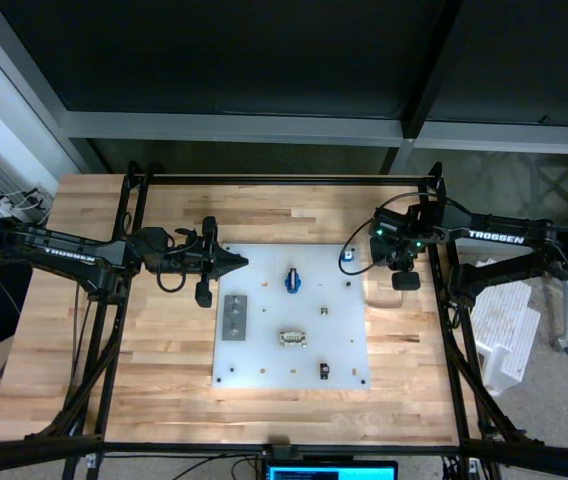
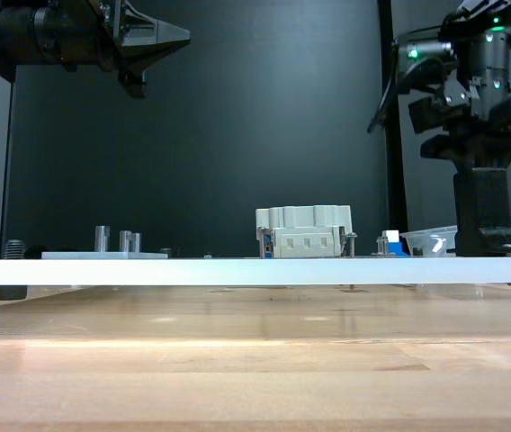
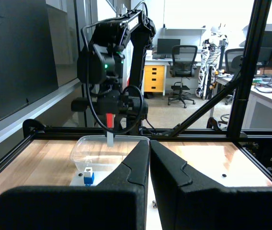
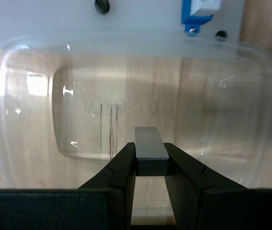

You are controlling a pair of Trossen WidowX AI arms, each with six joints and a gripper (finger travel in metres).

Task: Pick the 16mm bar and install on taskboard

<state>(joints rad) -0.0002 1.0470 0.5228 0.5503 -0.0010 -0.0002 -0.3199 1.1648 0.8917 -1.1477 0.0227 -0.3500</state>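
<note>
The bar (image 4: 151, 148), a grey rectangular piece, is clamped between the fingers of the right gripper (image 4: 151, 156), its end pointing down into a clear bin (image 4: 26, 96). The bin sits on the table (image 1: 144, 360) beside the right edge of the taskboard (image 1: 264, 360), near a blue-and-white connector (image 4: 200, 9). On the board lie a grey block (image 1: 235, 314) and a blue fitting (image 1: 292, 280). The left gripper (image 1: 232, 262) hovers high over the board's far left corner, fingers pressed together, holding nothing.
</note>
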